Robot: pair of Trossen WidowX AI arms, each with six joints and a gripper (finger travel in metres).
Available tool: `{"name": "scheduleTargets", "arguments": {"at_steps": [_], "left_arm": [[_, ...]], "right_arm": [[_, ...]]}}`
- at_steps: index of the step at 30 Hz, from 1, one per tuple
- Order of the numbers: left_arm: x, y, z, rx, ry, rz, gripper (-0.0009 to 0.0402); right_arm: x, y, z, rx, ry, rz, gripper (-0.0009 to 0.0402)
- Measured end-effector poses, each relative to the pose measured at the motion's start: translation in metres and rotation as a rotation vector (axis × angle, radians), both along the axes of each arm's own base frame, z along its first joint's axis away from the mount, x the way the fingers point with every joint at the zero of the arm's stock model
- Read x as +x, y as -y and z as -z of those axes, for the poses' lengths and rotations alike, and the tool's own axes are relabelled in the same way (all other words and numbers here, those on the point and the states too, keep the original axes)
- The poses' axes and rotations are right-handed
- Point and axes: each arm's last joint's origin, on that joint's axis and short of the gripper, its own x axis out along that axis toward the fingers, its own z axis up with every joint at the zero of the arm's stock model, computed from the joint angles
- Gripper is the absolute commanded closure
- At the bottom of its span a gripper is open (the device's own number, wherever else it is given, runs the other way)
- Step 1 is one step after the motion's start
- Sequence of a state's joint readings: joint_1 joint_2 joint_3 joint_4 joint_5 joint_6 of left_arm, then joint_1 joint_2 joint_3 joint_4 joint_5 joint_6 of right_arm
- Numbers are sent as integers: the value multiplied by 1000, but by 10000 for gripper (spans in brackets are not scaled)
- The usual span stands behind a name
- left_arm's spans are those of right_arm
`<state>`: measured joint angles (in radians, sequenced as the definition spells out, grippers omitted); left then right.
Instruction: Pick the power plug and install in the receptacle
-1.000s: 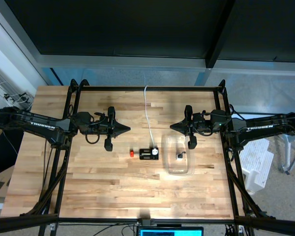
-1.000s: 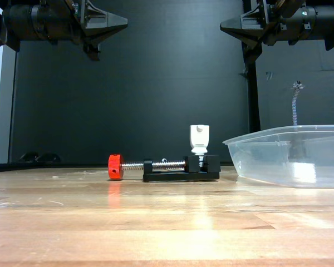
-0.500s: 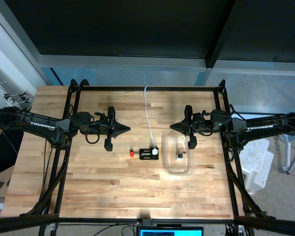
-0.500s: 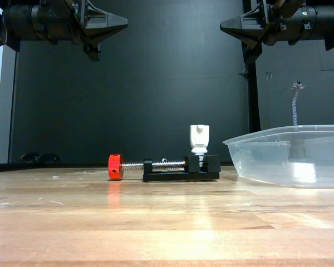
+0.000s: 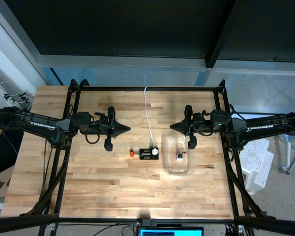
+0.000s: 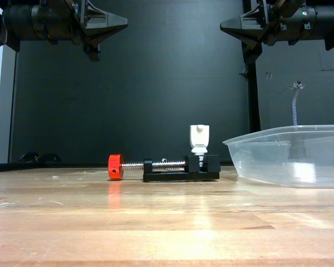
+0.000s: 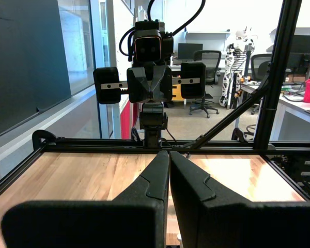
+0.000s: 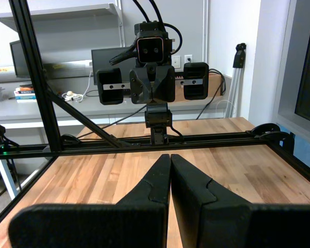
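The power plug (image 5: 178,157) is a tiny black piece lying inside the clear plastic tray (image 5: 170,167), seen dimly through the tray wall in the low view. The receptacle (image 5: 155,152) (image 6: 199,137) is a small white socket standing upright in a black vise (image 6: 181,168) with a red knob (image 5: 132,153) (image 6: 116,167). My left gripper (image 5: 129,129) (image 6: 125,22) (image 7: 169,153) hovers shut and empty, high above the table to the vise's left. Facing it, my right gripper (image 5: 170,127) (image 6: 222,24) (image 8: 170,156) is also shut and empty, above the tray's far end.
A thin white cable (image 5: 148,113) runs from the receptacle to the table's far edge. A black frame (image 5: 147,89) borders the wooden table. A springy cable (image 6: 294,108) rises from the tray (image 6: 289,156). A laptop (image 5: 171,230) sits at the near edge.
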<state>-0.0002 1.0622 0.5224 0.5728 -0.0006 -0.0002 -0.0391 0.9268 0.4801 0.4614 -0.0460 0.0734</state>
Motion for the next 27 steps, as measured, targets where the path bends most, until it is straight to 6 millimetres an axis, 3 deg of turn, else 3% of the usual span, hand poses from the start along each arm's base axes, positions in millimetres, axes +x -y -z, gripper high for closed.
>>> {"name": "scheduleTargets", "arguments": {"at_steps": [15,20,27], "left_arm": [[0,0,0,0,0,0,393],[0,0,0,0,0,0,393],[0,0,0,0,0,0,393]], "right_arm": [[0,0,1,4,-12,-4,393],[-2,0,3,12,-95,-7,393],[-6,-1,-10,19,-287,-11,393]]}}
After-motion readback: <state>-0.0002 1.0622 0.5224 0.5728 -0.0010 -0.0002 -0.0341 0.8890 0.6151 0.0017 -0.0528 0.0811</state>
